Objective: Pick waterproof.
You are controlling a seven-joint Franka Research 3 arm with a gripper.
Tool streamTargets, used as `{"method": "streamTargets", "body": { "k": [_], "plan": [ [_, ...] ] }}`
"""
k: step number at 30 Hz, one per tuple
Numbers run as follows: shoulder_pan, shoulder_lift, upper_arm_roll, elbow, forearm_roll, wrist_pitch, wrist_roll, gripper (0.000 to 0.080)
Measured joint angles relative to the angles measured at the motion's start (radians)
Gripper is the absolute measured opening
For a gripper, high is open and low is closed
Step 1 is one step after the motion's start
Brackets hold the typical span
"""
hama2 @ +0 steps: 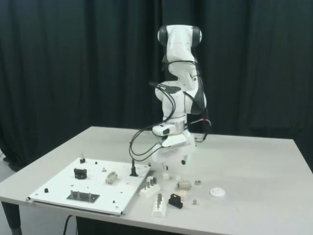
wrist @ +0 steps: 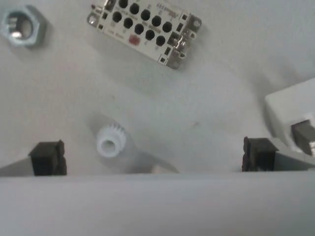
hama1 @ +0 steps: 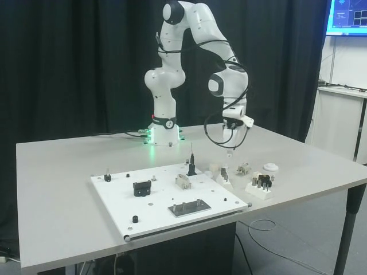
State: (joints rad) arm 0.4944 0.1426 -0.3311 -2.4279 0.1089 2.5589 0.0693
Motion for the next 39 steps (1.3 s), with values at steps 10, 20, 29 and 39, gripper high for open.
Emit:
{"method": "streamTargets", "body": {
  "k": [10, 20, 29, 39],
  "plan": [
    [0.024, 0.027, 0.011, 0.001, 0.002, 0.031, 0.136, 0.0800],
    [0.026, 0.036, 0.053, 0.016, 0.000, 0.044, 0.219, 0.0800],
    [0.026, 0.044, 0.080, 0.031, -0.028, 0.044, 0.103, 0.0800],
    [0.026, 0.066, 0.099, 0.039, -0.102, 0.066, 0.035, 0.0800]
  ]
}}
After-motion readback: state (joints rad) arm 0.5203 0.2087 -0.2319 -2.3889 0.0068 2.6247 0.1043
